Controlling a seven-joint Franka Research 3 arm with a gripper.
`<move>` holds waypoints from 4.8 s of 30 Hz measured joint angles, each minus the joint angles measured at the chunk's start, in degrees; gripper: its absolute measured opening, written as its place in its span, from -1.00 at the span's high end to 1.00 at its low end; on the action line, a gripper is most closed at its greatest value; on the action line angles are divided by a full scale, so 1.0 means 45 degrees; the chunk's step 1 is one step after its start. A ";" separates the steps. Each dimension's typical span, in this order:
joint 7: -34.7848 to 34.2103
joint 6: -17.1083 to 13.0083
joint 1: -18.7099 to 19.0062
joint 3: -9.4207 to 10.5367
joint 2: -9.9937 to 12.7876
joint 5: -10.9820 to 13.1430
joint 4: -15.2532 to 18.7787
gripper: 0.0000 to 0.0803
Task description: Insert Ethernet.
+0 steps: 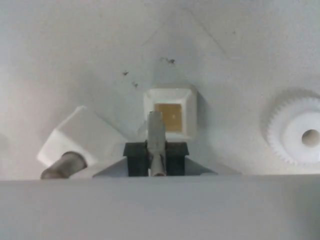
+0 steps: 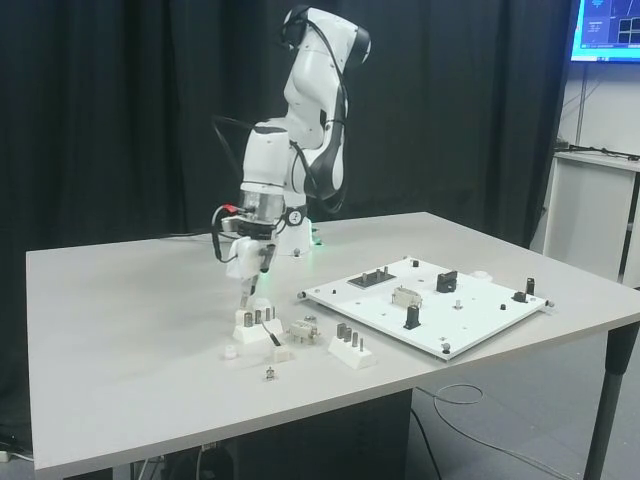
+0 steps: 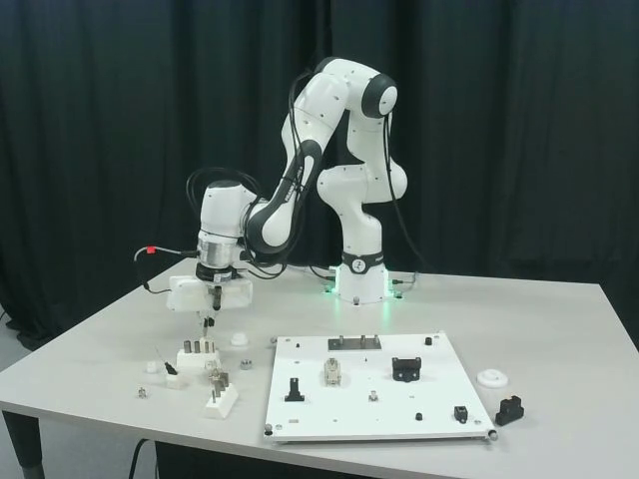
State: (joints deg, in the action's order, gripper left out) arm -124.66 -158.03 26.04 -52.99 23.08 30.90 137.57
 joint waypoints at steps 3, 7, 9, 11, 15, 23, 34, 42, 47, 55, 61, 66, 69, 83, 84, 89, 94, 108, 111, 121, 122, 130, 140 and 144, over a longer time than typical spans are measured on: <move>0.0008 0.0032 0.0273 -0.0258 -0.0037 -0.0007 0.0000 0.82; 0.0034 0.0139 0.0604 -0.0583 -0.0055 -0.0012 0.0000 0.82; 0.0050 0.0206 0.0749 -0.0734 -0.0057 -0.0013 0.0000 0.82; 0.0053 0.0251 0.0872 -0.0857 -0.0057 -0.0015 0.0000 0.82; 0.0054 0.0328 0.1064 -0.1053 -0.0058 -0.0019 0.0001 0.82; 0.0054 0.0499 0.1279 -0.1272 -0.0058 -0.0027 0.0002 0.82; 0.0054 0.0550 0.1356 -0.1353 -0.0058 -0.0027 0.0002 0.82; 0.0054 0.0574 0.1356 -0.1397 -0.0058 -0.0028 0.0008 0.82; 0.0054 0.0619 0.1368 -0.1459 -0.0058 -0.0028 0.0008 0.82; 0.0227 0.0670 0.1463 -0.1609 -0.0058 -0.0139 0.0008 0.82; 0.0652 0.0672 0.1535 -0.1690 -0.0091 -0.0694 -0.0015 0.82; 0.0710 0.0693 0.1572 -0.1690 -0.0178 -0.1202 -0.0062 0.82; 0.0788 0.0713 0.1623 -0.1690 -0.0274 -0.1451 -0.0080 0.82; 0.1836 0.1025 0.1996 -0.1659 -0.0817 -0.2731 -0.0290 0.82; 0.1923 0.1055 0.2020 -0.1653 -0.0859 -0.2869 -0.0316 0.82; 0.2292 0.1180 0.2068 -0.1512 -0.1125 -0.3572 -0.0424 0.82; 0.2642 0.1200 0.2070 -0.1243 -0.1463 -0.4214 -0.0499 0.82; 0.4564 0.1204 0.2071 -0.0037 -0.1790 -0.4649 -0.1069 0.82; 0.4941 0.1205 0.2071 0.0304 -0.1789 -0.4650 -0.1253 0.82; 0.6343 0.1237 0.2071 0.1426 -0.1774 -0.4670 -0.1829 0.82; 0.6494 0.1254 0.2071 0.1515 -0.1771 -0.4676 -0.1882 0.82; 0.8159 0.1677 0.2070 0.2115 -0.1739 -0.4822 -0.2287 0.82; 0.9821 0.2315 0.2070 0.2847 -0.1675 -0.5032 -0.2675 0.82; 1.0218 0.2486 0.2070 0.3220 -0.1625 -0.5121 -0.2785 0.82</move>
State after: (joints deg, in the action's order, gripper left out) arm -78.68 -146.85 35.36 -38.50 15.77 7.85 125.04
